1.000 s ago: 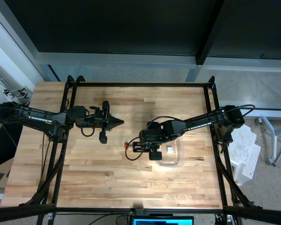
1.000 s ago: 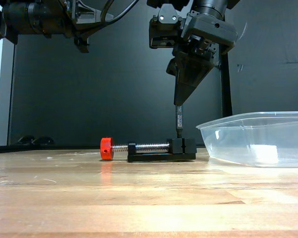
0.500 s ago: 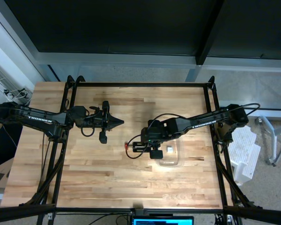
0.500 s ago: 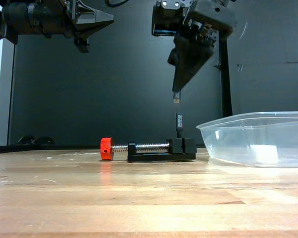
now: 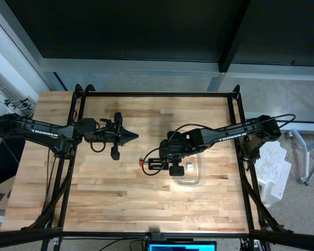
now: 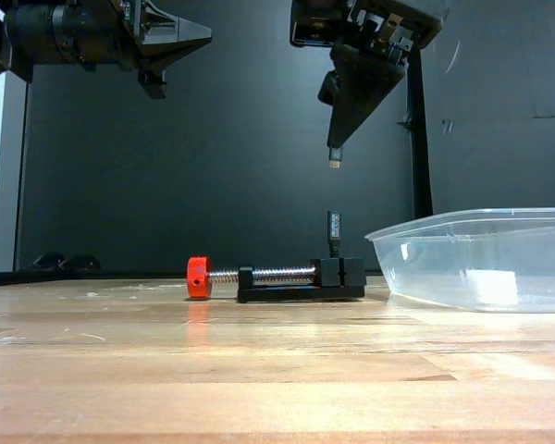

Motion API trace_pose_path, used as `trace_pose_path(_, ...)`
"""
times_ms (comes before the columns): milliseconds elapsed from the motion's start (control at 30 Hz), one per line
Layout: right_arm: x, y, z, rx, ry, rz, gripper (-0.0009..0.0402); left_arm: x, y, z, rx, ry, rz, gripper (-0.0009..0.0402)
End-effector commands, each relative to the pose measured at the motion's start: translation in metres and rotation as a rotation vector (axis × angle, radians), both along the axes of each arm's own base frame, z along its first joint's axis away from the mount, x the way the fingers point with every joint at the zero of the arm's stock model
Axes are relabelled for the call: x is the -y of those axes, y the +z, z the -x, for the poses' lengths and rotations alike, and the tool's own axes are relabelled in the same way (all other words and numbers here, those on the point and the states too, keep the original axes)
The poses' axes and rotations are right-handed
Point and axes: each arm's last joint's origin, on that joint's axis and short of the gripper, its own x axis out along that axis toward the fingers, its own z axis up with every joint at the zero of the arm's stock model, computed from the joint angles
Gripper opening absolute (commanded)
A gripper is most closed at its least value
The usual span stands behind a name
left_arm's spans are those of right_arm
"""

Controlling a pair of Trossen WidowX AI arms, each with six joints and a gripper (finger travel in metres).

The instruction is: Remove the USB-C connector from taskboard and place in the container

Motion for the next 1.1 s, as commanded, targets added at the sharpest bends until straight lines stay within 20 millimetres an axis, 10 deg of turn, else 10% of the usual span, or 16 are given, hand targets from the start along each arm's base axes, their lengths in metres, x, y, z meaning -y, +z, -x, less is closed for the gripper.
trace_pose_path(33,0.000,0.000,0.001,-0.008,0.001,0.000,0.0000,0.000,0.000,0.000,0.000,0.000,0.000,0.0000)
trace_pose_path(1100,0.009,-0.036,0.078,-0.095,-0.017,0.035,0.0029,0.000,0.000,0.000,0.000,0.000,0.000,0.0000)
